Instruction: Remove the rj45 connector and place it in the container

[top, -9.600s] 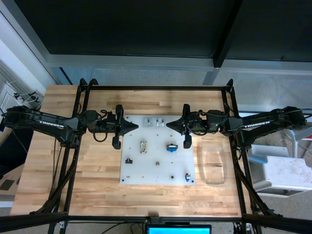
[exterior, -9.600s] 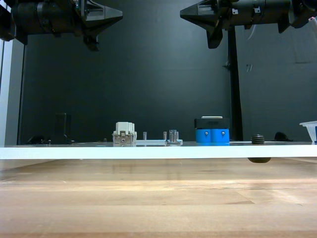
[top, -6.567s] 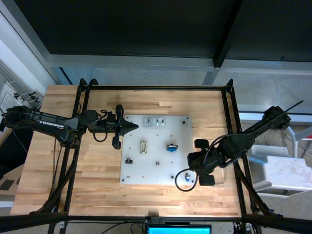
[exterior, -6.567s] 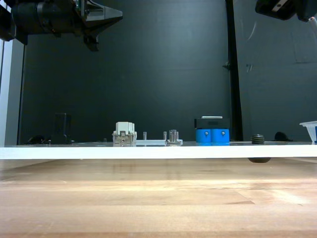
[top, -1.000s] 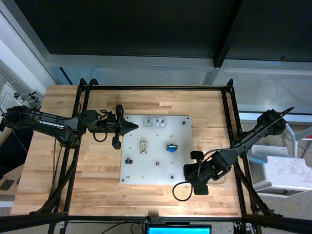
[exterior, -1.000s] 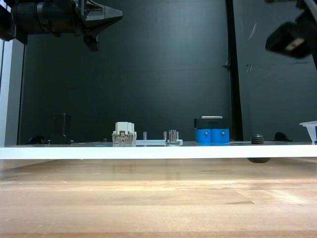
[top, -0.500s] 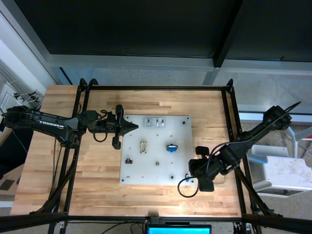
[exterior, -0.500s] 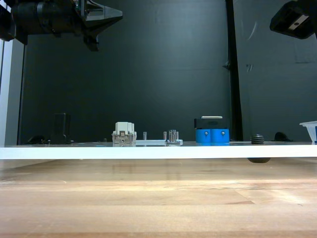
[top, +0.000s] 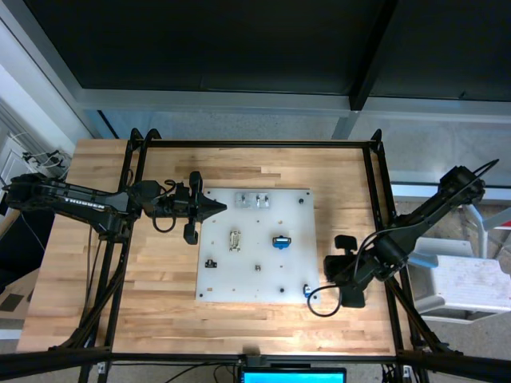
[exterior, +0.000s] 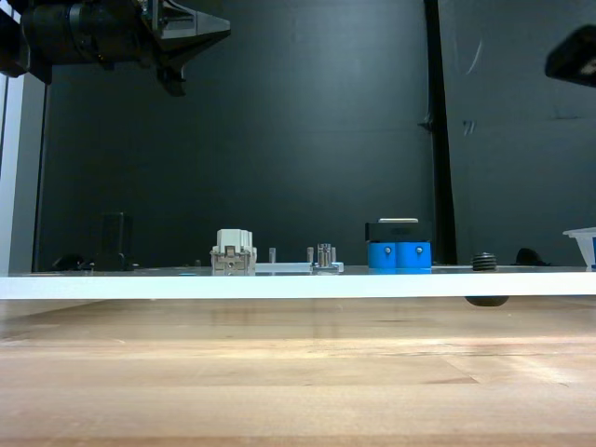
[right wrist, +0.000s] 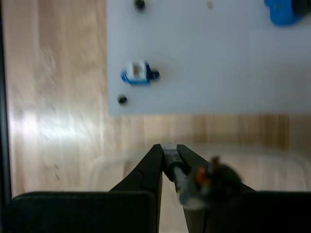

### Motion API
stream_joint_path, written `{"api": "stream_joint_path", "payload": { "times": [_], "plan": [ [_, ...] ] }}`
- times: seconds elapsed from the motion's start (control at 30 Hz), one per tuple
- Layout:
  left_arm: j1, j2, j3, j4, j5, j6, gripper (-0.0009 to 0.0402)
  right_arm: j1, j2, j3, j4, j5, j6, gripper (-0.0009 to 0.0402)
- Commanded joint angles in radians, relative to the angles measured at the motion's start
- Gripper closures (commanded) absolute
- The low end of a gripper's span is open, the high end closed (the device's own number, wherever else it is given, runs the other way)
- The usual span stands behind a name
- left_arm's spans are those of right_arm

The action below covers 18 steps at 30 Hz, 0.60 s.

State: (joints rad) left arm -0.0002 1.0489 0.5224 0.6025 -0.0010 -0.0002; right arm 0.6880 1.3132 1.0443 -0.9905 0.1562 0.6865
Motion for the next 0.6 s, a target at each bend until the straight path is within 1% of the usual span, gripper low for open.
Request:
{"api": "stream_joint_path", "payload": {
  "times": [0.03,0.13,0.23,0.37,0.47,0.53,0.6],
  "plan": [
    [0.0,0.0,0.0,0.0,0.0,0.0,0.0392,0.02,-0.048,-0.055,-0.016,-0.006,0.03,0.0393],
    [0.0,0.0,0.0,0.0,0.0,0.0,0.0392,0.03,-0.101,-0.116,-0.018,-0.033,0.053,0.0393],
    [0.0,0.0,0.0,0.0,0.0,0.0,0.0392,0.034,-0.15,-0.172,-0.021,-0.051,0.069,0.0393],
    [0.0,0.0,0.0,0.0,0.0,0.0,0.0392,0.036,-0.212,-0.23,-0.027,-0.053,0.084,0.0393],
    [0.0,0.0,0.0,0.0,0.0,0.0,0.0392,0.037,-0.235,-0.248,-0.051,-0.054,0.083,0.0392],
    [0.0,0.0,0.0,0.0,0.0,0.0,0.0392,0.037,-0.236,-0.249,-0.058,-0.055,0.083,0.0384],
    [0.0,0.0,0.0,0.0,0.0,0.0,0.0392,0.037,-0.235,-0.249,-0.058,-0.054,0.084,0.0367]
  ]
}}
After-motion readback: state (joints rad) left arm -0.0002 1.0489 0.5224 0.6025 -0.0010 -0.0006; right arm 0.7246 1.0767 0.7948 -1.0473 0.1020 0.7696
